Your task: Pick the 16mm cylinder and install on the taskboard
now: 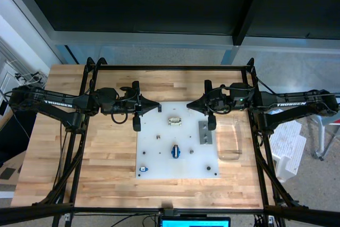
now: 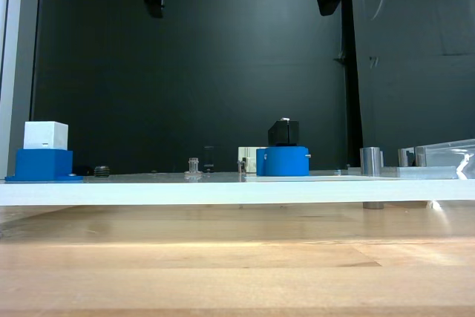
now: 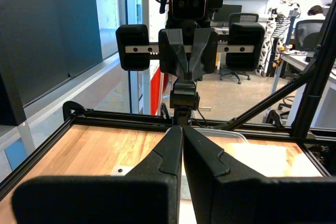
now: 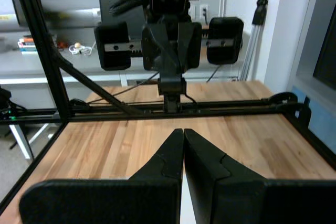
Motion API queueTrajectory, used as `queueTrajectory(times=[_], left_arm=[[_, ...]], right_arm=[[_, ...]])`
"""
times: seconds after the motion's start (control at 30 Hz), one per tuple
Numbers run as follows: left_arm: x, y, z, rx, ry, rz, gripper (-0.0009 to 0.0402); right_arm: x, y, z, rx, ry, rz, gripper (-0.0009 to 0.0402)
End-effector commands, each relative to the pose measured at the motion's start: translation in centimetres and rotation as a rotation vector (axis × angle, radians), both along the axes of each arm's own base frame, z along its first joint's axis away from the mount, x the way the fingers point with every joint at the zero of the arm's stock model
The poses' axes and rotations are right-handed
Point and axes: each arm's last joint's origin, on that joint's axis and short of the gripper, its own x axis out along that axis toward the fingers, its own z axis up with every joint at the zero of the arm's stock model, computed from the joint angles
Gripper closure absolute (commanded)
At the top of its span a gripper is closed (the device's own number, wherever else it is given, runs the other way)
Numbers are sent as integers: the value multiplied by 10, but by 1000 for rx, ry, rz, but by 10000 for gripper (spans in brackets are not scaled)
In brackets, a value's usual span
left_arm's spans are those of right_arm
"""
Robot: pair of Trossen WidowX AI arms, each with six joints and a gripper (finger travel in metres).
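The left gripper (image 1: 158, 107) is hanging high over the far edge of the taskboard (image 1: 159, 158), at about 11 o'clock. Its fingers (image 3: 163, 161) are pressing together with nothing between them. The right gripper (image 1: 188, 105) is hanging at about 1 o'clock, pointing at the left one. Its fingers (image 4: 165, 163) are pressing together too, holding nothing. The 16mm cylinder (image 1: 192, 151) is standing up on the taskboard, just at 3 o'clock of the blue part (image 1: 175, 151) and well apart from both grippers. A clear tray (image 1: 229, 141) is lying beside the taskboard at 3 o'clock.
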Motion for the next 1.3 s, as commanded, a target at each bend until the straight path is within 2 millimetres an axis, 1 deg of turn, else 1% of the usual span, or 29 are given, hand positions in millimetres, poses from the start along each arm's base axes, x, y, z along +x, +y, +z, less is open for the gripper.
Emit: queueTrajectory(times=[0.03, 0.23, 1.17, 1.3], left_arm=[[0, 0, 0, 0, 0, 0, 393], [0, 0, 0, 0, 0, 0, 393], [0, 0, 0, 1, 0, 8, 393], [0, -1, 0, 20, 1, -59, 393]], right_arm=[[-4, 0, -2, -5, -23, -1, 393], [-7, 0, -4, 3, -116, -3, 393], [-7, 0, -4, -4, -124, -9, 393], [-7, 0, -4, -4, -124, -9, 393]])
